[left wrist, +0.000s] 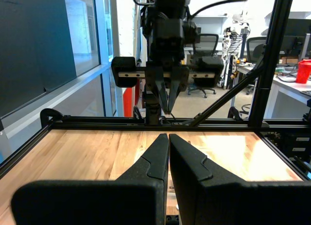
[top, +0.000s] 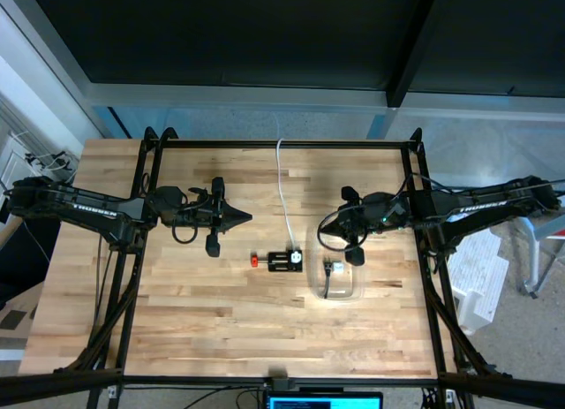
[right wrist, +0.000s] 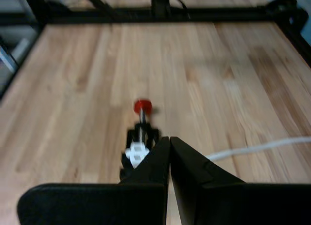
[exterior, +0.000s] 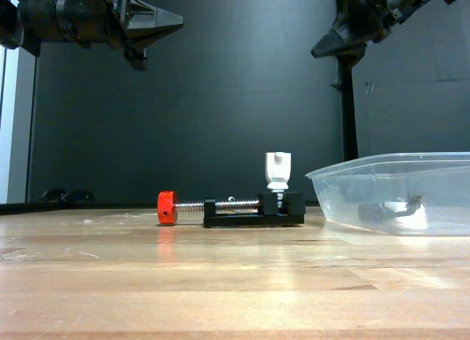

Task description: Remove the power plug from the receptacle and place in the container

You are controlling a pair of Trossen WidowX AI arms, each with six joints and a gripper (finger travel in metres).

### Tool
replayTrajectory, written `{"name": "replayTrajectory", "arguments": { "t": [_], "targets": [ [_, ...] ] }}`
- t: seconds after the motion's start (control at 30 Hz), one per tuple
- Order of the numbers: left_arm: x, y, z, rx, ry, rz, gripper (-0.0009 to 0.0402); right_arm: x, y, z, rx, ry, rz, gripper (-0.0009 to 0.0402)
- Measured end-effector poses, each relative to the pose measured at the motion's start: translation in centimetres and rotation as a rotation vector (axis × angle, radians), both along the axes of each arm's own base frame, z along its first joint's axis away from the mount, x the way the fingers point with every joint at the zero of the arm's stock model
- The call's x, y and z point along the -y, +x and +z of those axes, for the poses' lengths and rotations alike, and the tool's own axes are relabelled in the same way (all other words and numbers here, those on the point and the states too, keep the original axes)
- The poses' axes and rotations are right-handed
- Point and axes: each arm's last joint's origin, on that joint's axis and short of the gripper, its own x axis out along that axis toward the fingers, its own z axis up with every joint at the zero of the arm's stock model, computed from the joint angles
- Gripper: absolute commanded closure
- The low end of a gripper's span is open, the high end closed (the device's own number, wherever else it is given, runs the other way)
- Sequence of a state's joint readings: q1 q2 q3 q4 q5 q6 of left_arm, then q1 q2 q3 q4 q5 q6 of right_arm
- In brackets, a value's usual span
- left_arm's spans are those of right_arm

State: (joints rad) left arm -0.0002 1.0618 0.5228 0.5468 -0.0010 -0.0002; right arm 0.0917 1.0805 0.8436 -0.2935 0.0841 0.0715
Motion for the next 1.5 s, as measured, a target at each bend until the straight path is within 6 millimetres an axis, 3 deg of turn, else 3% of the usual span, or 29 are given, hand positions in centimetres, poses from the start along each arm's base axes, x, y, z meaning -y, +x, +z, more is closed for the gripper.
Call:
{"name": "replayTrajectory", "arguments": {
  "t": [0.67, 0.97, 1.5],
  "targets": [
    [0.0, 0.0, 0.0, 0.0, 0.0, 0.0, 0.0393, 2.2, -0.8, -0.8, 0.45, 0.016, -0.001, 0.0393],
    [0.0, 0.0, 0.0, 0.0, 0.0, 0.0, 0.0393, 2.6, -1.2, -2.3, 0.528, 0.005, -0.018, 0.0393],
    [0.0, 0.0, 0.0, 0.0, 0.0, 0.0, 0.0393, 2.6, -1.2, -2.3, 0.525, 0.005, -0.019, 0.0393]
  ]
}}
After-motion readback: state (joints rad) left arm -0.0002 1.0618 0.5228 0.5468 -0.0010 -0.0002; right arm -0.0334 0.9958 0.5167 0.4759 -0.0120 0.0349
